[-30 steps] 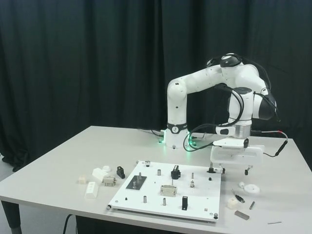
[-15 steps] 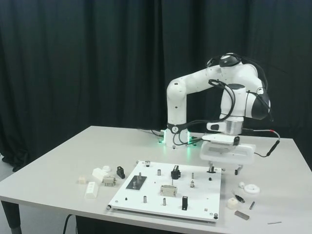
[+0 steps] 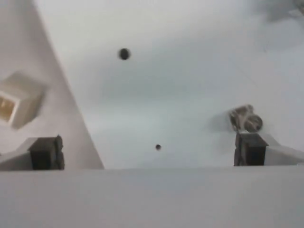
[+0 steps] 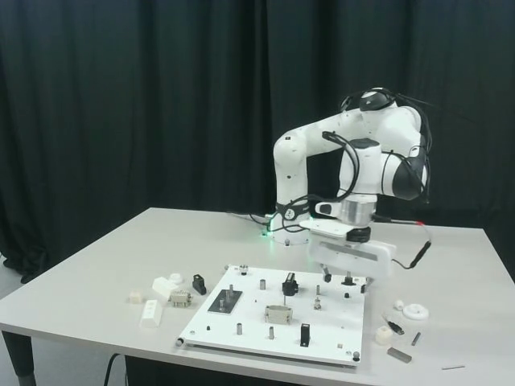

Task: Remove BNC.

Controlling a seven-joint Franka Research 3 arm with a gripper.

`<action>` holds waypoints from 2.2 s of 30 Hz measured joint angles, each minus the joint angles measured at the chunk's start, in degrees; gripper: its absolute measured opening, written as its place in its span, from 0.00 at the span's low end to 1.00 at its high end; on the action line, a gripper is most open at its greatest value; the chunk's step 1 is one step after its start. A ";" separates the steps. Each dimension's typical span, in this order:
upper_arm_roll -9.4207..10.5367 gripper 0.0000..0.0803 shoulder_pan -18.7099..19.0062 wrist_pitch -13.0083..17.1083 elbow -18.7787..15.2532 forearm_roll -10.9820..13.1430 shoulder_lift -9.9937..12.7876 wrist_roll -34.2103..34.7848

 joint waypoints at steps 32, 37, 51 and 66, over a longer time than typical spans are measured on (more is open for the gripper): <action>3.25 1.00 -3.33 -0.80 -7.29 9.27 0.14 32.57; 5.08 1.00 -3.33 0.91 -7.60 10.91 0.19 33.64; 4.99 1.00 -2.98 2.13 -7.79 10.94 0.24 33.64; 3.63 1.00 -3.20 2.08 -8.56 9.13 0.24 33.64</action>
